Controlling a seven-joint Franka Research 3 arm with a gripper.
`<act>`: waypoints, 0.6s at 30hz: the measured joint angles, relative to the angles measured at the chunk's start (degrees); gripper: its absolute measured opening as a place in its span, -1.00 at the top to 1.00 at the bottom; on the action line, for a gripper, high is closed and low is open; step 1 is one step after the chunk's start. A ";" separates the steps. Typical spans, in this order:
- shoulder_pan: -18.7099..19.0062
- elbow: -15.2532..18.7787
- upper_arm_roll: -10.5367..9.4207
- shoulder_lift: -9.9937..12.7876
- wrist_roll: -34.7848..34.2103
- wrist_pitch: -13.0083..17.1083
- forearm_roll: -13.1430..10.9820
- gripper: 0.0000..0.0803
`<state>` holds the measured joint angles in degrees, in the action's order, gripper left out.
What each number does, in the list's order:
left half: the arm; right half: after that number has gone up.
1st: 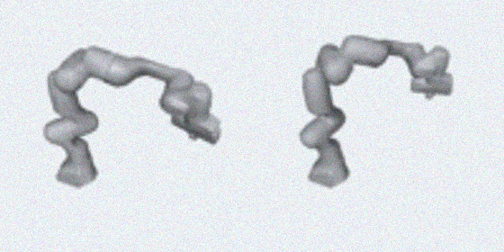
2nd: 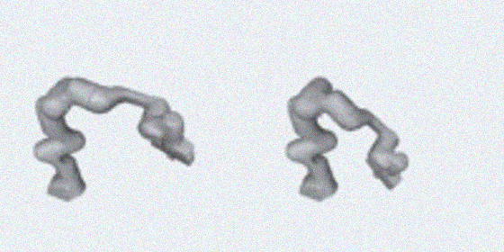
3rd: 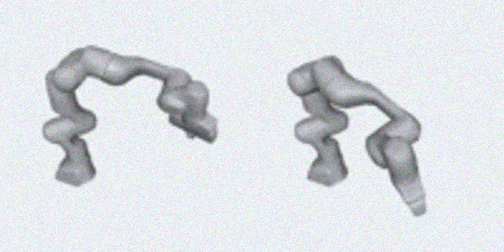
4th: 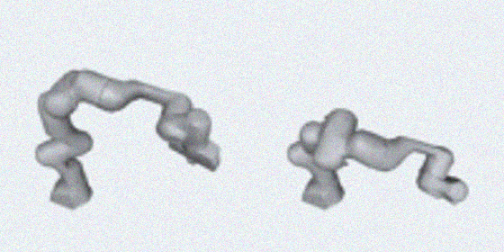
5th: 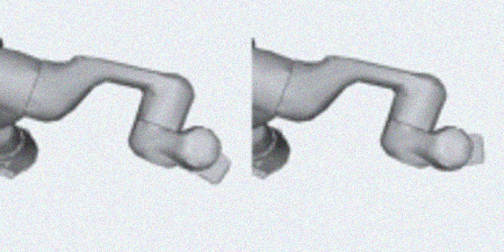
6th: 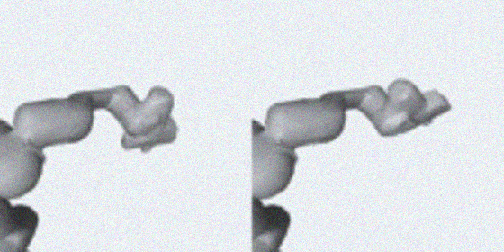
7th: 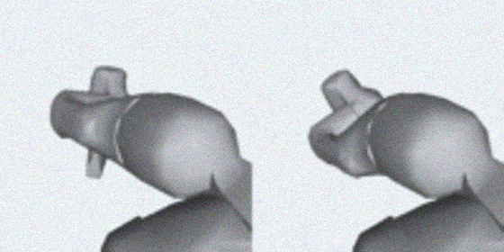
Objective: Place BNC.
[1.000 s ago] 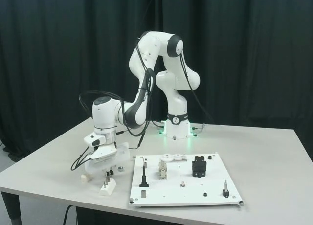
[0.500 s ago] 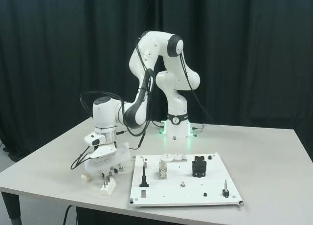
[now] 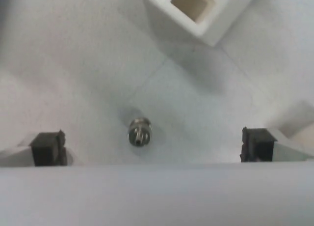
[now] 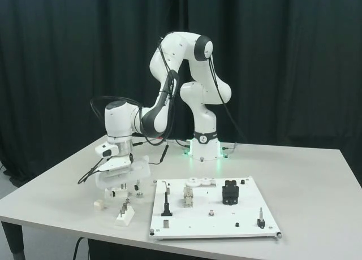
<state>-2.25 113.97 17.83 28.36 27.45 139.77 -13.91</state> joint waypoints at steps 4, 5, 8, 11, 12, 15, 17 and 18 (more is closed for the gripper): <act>0.04 0.00 0.44 -0.91 -0.90 -1.04 0.00 -0.97; 0.04 0.00 0.52 -1.09 -1.19 -1.22 0.00 -0.97; 0.04 0.00 0.69 -1.51 -1.65 -1.83 0.00 -0.97; 0.04 0.00 0.82 -1.84 -2.03 -2.14 0.00 -0.99; 0.04 0.00 0.87 -1.91 -2.18 -2.18 0.00 -0.99; 0.04 0.00 1.00 -2.04 -2.63 -2.24 0.00 -0.99; 0.04 0.00 1.08 -2.07 -2.73 -2.24 0.00 -0.99; 0.05 0.00 1.11 -2.08 -2.76 -2.25 0.00 -0.99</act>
<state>-2.20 113.96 18.94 26.28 24.69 137.53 -13.91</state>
